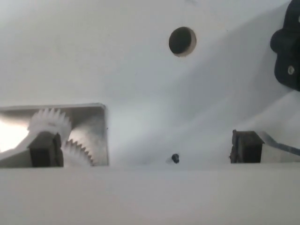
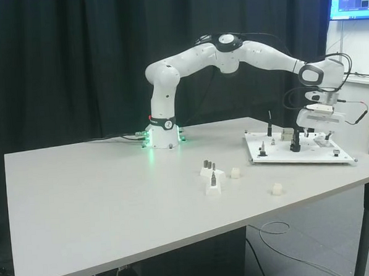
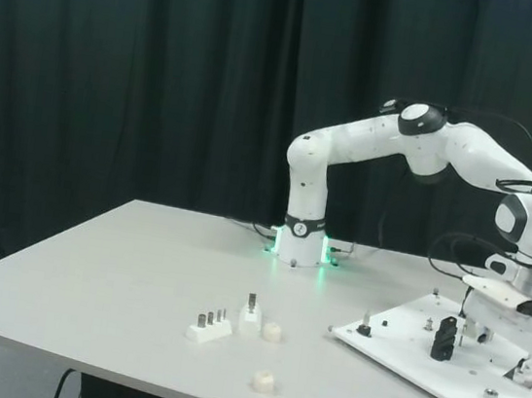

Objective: Insert small gear.

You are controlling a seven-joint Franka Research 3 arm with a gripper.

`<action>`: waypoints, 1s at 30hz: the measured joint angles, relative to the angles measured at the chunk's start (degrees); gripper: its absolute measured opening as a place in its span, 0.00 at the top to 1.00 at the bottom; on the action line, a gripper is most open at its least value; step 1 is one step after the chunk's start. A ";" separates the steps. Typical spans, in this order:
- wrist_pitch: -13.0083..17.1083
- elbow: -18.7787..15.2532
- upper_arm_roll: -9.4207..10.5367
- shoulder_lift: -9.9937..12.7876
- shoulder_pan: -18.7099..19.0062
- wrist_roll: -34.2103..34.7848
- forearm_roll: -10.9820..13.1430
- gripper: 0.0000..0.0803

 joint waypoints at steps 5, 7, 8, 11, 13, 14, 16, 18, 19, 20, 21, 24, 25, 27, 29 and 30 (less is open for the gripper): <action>-0.98 0.01 -0.95 -0.63 0.38 0.00 0.00 0.00; -1.22 0.01 -1.24 -0.90 0.54 0.00 0.00 0.00; -1.32 0.01 -1.34 -1.05 0.60 0.00 0.00 0.00; -1.58 0.01 -1.71 -1.41 0.83 -0.01 0.00 0.00; -1.67 0.01 -1.93 -1.60 0.98 -0.04 0.00 0.00; -1.69 0.01 -2.00 -1.68 1.05 -0.05 0.00 0.00; -1.69 0.01 -2.18 -1.78 1.20 -0.06 0.00 0.00; -1.69 0.01 -2.43 -1.80 1.40 -0.06 0.01 0.00; -1.69 0.01 -2.55 -1.80 1.49 -0.06 0.01 0.00; -1.69 0.01 -2.65 -1.80 1.59 -0.07 0.01 0.00; -1.69 0.01 -2.74 -1.80 1.68 -0.07 0.01 0.00; -1.69 0.02 -2.99 -1.80 1.93 -0.08 0.01 0.00; -1.69 0.03 -3.08 -1.80 2.00 -0.13 0.02 0.00; -1.69 0.04 -3.27 -1.80 2.16 -0.34 0.02 0.00; -1.69 0.04 -3.44 -1.80 2.28 -0.55 0.02 0.00; -1.69 0.04 -3.53 -1.80 2.34 -0.62 0.02 0.00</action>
